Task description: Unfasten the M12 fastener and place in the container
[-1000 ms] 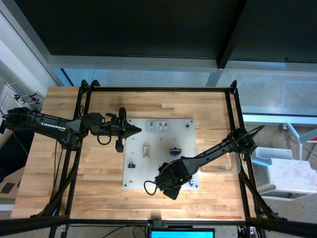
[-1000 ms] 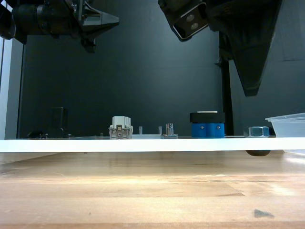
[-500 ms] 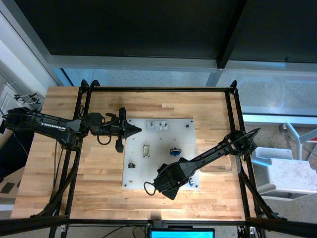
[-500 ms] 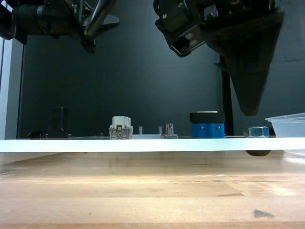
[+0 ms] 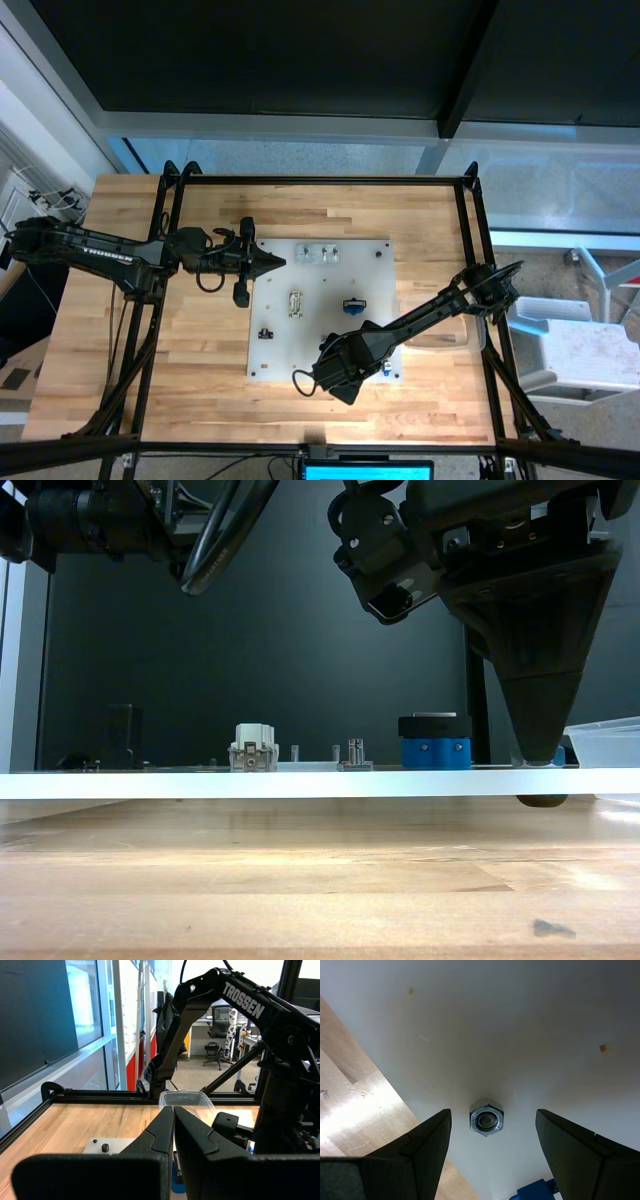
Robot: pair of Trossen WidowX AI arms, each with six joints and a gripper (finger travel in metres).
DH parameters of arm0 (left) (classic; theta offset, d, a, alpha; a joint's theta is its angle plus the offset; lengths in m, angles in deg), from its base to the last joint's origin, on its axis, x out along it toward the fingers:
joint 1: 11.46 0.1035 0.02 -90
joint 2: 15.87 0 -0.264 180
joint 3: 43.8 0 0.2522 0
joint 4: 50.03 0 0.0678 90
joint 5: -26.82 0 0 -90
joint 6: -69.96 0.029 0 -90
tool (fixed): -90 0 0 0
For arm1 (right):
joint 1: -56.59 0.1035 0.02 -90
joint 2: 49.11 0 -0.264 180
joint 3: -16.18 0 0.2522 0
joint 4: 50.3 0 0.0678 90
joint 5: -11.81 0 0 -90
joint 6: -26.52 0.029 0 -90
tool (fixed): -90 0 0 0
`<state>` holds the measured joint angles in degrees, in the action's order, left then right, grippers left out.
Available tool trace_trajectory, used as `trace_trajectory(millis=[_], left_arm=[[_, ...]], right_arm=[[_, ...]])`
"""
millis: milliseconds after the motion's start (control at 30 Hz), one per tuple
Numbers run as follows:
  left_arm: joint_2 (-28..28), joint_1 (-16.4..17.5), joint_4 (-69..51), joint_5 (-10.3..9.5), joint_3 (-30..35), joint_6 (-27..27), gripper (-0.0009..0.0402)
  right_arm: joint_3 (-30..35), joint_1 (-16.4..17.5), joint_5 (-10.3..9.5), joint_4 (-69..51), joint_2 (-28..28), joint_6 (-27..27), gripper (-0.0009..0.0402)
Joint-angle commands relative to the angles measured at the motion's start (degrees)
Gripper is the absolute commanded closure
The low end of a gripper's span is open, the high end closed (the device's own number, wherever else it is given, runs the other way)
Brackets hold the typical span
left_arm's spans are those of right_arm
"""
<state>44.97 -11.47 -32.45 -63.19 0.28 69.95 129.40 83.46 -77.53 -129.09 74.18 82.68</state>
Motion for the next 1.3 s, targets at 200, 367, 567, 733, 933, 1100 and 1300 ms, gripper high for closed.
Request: trace_trajectory(millis=[200,367,567,733,933,1100,1300], left_arm=[[0.02,0.00,0.02,0.00,0.00,0.00,0.0393],[0.02,0.02,0.02,0.00,0.00,0.00,0.0393],[0.02,0.00,0.02,0.00,0.00,0.00,0.0393],[0.02,0.00,0.02,0.00,0.00,0.00,0.0393],[0.02,0.02,0.02,0.00,0.00,0.00,0.0393],[0.02,0.02,0.02,0.00,0.00,0.00,0.0393],[0.02,0.00,0.02,0.00,0.00,0.00,0.0393]], right_arm=[[-0.35,0.02,0.74,1.03,-0.02,0.42,0.0162],[-0.39,0.00,0.76,1.07,-0.02,0.46,0.0197],[-0.50,0.02,0.55,1.27,-0.02,0.39,0.0246],[-0.90,0.02,-0.24,1.75,-0.02,0.33,0.0272],[-0.94,0.02,-0.22,1.95,-0.02,0.31,0.0304],[-0.98,0.02,-0.22,2.05,-0.02,0.35,0.0335],[-0.98,0.02,-0.24,2.10,-0.02,0.31,0.0358]])
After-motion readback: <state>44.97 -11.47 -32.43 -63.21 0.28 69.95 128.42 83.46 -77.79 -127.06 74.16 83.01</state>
